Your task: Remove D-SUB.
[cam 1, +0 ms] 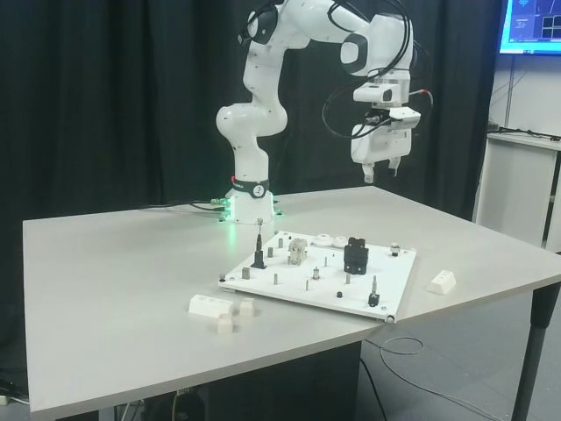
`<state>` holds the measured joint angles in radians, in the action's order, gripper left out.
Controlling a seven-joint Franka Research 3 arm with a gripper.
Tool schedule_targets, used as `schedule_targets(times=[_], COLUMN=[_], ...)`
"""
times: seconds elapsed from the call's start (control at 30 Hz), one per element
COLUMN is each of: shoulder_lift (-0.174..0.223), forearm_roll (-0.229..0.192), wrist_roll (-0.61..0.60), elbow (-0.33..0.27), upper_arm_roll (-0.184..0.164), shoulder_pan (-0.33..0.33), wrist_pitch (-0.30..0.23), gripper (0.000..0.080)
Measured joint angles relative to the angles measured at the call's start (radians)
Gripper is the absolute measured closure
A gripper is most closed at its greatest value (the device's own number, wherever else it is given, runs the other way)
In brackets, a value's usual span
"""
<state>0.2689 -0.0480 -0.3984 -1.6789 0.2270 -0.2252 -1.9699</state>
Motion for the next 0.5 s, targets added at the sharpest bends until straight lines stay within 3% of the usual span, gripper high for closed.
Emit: schedule_targets(times=[0.5], shoulder_lift=[0.000], forearm_roll=[0.000], wrist_roll=[0.045], elbow=[0.022], upper_arm_roll=[0.000], shoulder_pan=[-0.008], wrist_pitch=[0.052], gripper=[0.0003])
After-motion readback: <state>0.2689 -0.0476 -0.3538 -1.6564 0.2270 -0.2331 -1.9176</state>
